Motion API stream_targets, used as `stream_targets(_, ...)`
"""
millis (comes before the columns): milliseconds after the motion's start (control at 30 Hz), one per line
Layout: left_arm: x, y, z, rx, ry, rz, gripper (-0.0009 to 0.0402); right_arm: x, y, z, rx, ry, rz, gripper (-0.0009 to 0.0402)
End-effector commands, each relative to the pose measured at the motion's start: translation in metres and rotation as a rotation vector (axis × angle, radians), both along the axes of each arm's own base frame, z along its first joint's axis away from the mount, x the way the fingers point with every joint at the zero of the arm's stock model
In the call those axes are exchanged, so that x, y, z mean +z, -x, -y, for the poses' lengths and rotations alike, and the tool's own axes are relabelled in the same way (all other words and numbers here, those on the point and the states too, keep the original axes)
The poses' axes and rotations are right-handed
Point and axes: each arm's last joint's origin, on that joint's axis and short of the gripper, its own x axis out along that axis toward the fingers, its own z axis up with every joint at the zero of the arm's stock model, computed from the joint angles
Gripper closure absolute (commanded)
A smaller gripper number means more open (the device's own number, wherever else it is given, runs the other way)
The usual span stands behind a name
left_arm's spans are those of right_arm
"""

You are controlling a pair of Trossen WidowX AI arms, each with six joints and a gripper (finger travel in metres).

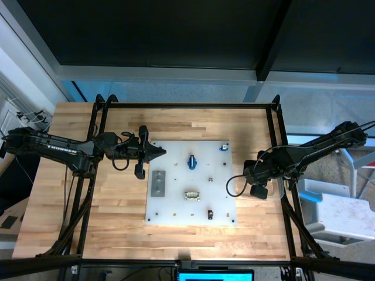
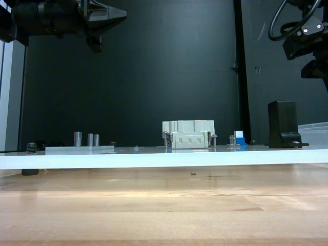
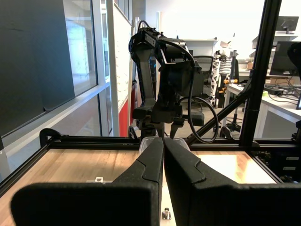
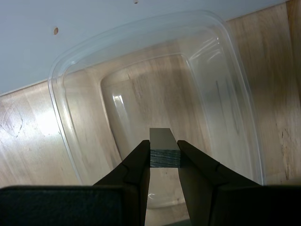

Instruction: Pick the 16mm bar from the taskboard and place it in the container

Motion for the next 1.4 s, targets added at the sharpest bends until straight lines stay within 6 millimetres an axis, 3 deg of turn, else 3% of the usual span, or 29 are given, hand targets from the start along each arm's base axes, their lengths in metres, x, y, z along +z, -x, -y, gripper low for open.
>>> stream_targets(33, 0.0002, 0.0, 0.0, 0.0, 0.0, 0.001, 0.0393, 0.0, -0.0002, 0.0, 0.0, 0.003, 0.001, 0.0318)
stream_targets(767, 0.0002, 0.0, 0.0, 0.0, 0.0, 0.001, 0.0393, 0.0, -0.0001, 0.0, 0.001, 0.003, 0.0, 0.0175)
stream_targets(1400, 0.0002, 0.0, 0.0, 0.0, 0.0, 0.001, 0.0393, 0.0, -0.0002, -0.0001, 0.004, 0.003, 0.001, 0.0164)
